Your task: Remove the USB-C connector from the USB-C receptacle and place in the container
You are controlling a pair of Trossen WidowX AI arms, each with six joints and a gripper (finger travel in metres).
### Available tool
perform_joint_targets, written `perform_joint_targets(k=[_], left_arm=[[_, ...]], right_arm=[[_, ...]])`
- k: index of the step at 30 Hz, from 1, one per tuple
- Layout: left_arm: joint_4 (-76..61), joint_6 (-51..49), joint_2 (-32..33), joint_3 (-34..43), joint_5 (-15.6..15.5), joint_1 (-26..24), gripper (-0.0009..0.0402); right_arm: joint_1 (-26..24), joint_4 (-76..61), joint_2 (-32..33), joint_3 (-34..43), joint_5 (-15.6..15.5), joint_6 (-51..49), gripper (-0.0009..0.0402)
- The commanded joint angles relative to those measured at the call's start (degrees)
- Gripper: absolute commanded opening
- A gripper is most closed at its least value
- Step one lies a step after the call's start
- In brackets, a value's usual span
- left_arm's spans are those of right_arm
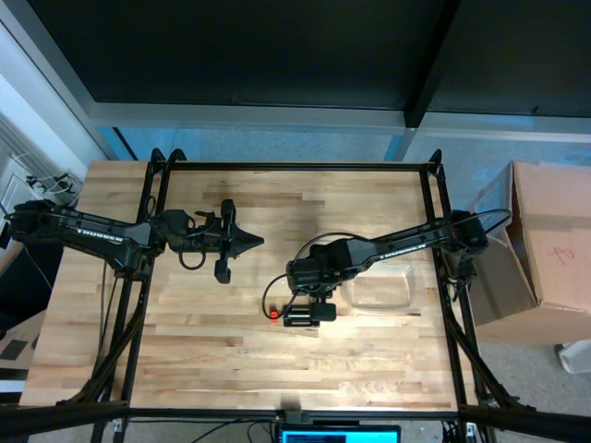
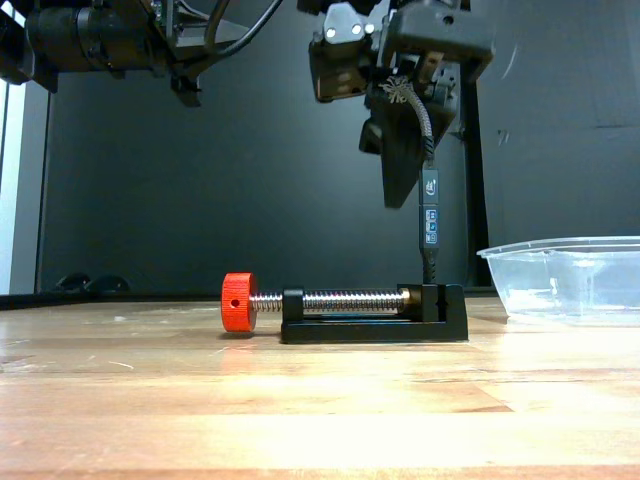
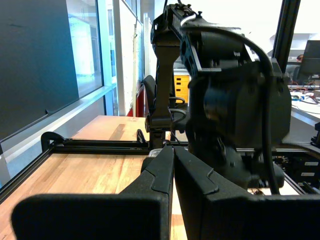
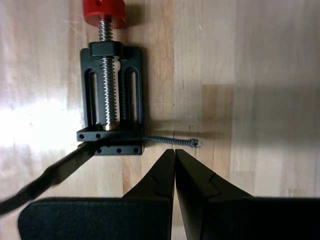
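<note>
Connector [image 2: 430, 215] is standing seated in the receptacle [image 2: 432, 290]: light, rigid, best pinched at its body. Right gripper [image 2: 395, 198], clenched on nothing, is hovering just beside it; left gripper [image 1: 259, 242], clenched too, is hanging far left.

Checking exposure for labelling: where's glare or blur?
Right wrist view: glare bleaches the wooden table beside the black red-knobbed vise; the dark USB-C connector upright in it blurs beside the shut right gripper. Low view: sheen near the vise. High view: shut left gripper, mid-air at left, evenly lit.

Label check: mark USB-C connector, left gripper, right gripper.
USB-C connector [image 2: 430, 215]: low view, body, upright in the vise [image 2: 375, 328].
left gripper [image 1: 259, 242]: high view, shut fingertips, left of vise.
right gripper [image 4: 174, 150]: right wrist view, shut fingertips, beside vise.
</note>
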Motion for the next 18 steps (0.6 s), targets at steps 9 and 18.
perform_joint_targets(k=[9,18], left_arm=[[0.02,0.00,0.02,0.00,0.00,0.02,0.0000],[0.02,0.00,0.02,0.00,0.00,0.00,0.0000]], right_arm=[[2.86,-4.11,-7.87,0.07,0.02,1.88,0.0000],[7.80,-4.83,-10.32,0.15,0.00,4.85,0.0000]])
